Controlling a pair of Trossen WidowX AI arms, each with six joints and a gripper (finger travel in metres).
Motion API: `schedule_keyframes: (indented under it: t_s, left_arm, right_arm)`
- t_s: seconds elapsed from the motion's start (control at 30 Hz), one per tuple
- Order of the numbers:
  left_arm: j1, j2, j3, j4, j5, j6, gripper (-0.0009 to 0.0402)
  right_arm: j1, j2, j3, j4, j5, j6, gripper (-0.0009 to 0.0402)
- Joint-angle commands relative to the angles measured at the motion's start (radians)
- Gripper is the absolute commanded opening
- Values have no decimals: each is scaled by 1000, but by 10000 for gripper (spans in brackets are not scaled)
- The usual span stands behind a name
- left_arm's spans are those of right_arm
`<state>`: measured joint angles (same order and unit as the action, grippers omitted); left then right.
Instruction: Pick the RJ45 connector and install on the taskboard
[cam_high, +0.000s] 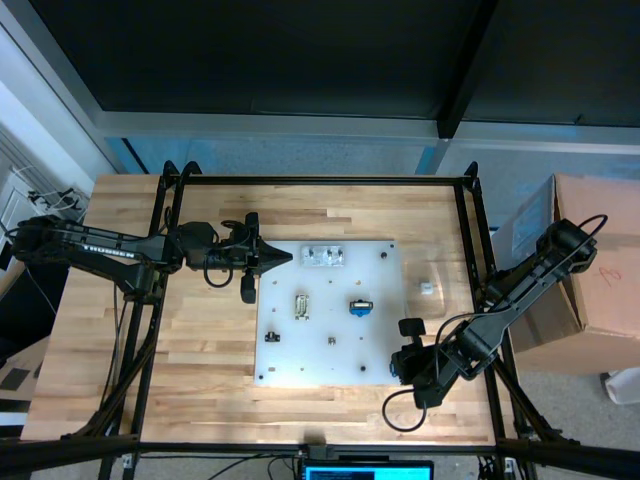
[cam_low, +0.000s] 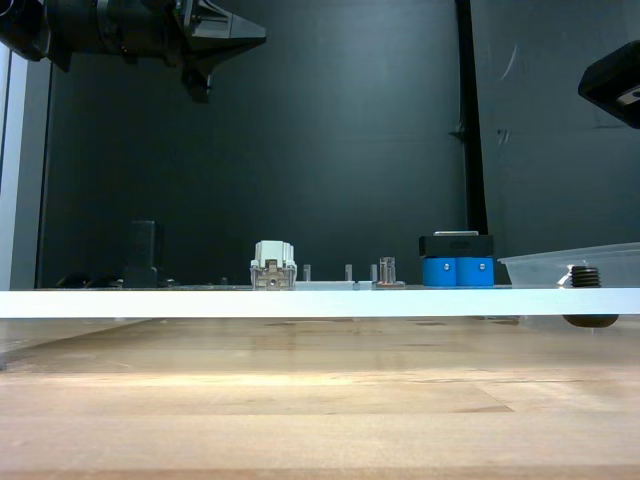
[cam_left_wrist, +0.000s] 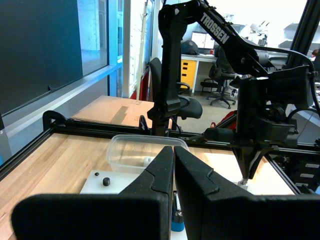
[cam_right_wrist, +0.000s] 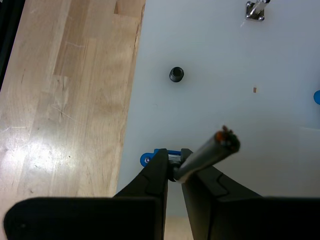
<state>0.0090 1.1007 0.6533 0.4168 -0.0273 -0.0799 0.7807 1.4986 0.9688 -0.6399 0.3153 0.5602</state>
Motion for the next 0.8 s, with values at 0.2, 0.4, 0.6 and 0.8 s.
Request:
schedule_keyframes:
  t_s: [0.2,0.4,0.6,0.8]
  left_arm:
    - [0,0,0,0,0,0,1]
    - [0,0,0,0,0,0,1]
    - [0,0,0,0,0,0,1]
    - [0,0,0,0,0,0,1]
  right_arm:
    - [-2,-11,3,3,6,0,118]
    - [-5,-45,3,-30,-32,8,150]
    - [-11,-97,3,-96,-72,19,152]
    - [-23,-115,3,-124,-83,18,153]
